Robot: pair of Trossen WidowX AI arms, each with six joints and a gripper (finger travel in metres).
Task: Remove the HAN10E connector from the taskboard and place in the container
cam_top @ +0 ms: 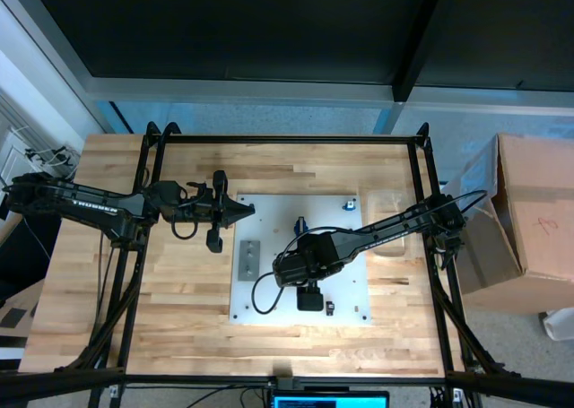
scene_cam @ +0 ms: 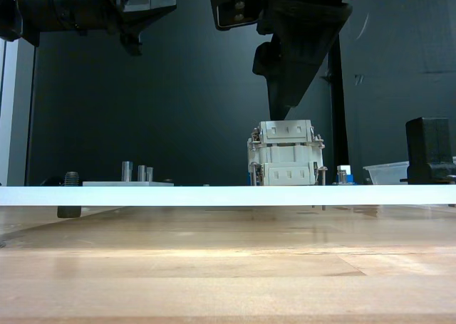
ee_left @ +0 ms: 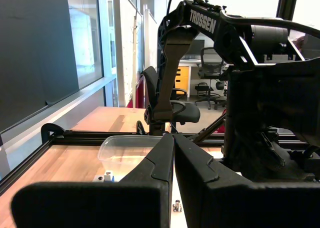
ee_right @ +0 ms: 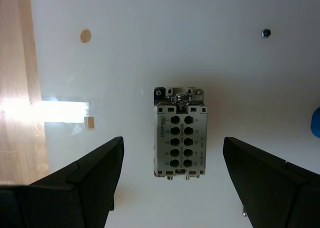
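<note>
HAN10E connector (ee_right: 179,138) stands upright in its seat on the white taskboard (cam_top: 269,212), which lies on the wooden bench (cam_top: 108,273). A cardboard box (cam_top: 529,220) stands at the bench's right. A clear container (cam_top: 393,233) sits beside the board. The right gripper (ee_right: 172,148) hovers over the connector, fingers wide. The left gripper (ee_left: 173,138) is above the board's left edge, fingers closed on nothing.

Cardboard box (cam_top: 525,220), right edge of high view. Grey pegged metal block (cam_top: 248,257), centre. Lit screen (cam_top: 330,399), bottom edge.

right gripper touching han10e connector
Apart: right wrist view shows bare board between open right gripper fingers and seated HAN10E connector. Left gripper shut, over board's left edge.
</note>
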